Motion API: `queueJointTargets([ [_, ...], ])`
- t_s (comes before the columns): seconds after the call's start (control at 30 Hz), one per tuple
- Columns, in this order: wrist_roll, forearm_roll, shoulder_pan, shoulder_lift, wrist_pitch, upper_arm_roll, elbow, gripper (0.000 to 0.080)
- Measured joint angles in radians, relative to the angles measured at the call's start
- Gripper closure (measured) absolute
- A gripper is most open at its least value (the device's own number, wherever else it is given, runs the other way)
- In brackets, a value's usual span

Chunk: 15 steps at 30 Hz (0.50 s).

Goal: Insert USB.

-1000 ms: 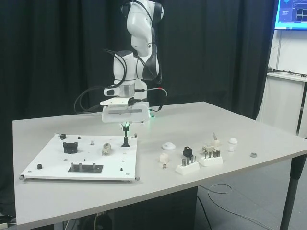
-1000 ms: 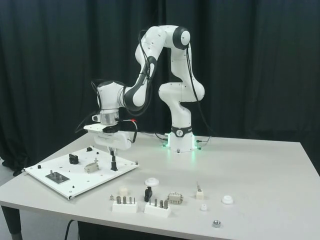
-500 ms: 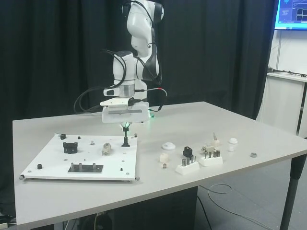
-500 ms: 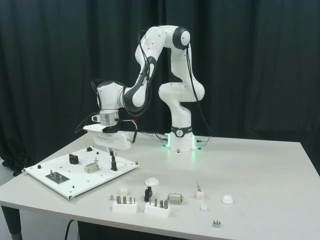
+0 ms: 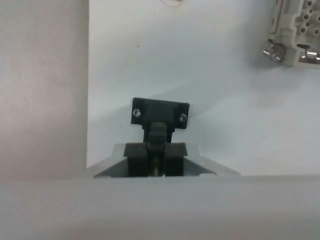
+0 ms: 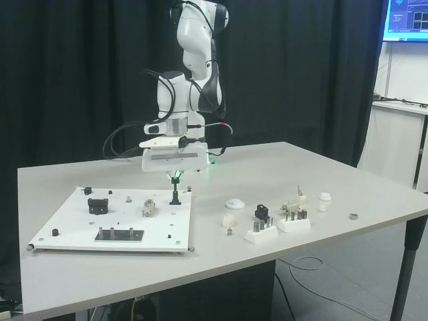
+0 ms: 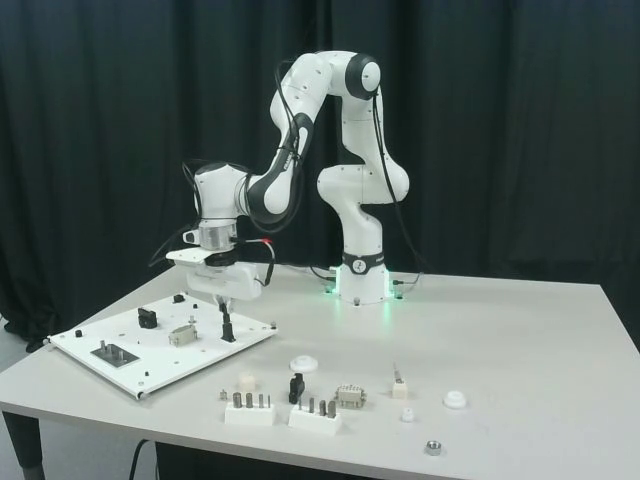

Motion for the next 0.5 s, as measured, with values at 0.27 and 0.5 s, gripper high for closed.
queueJointTargets([
  [0.27, -0.004, 0.001, 0.0, 0.0, 0.001, 0.0, 0.0, 0.0739],
  [0.5, -0.012, 0.001, 0.0, -0.001, 0.001, 0.001, -0.001, 0.0739],
])
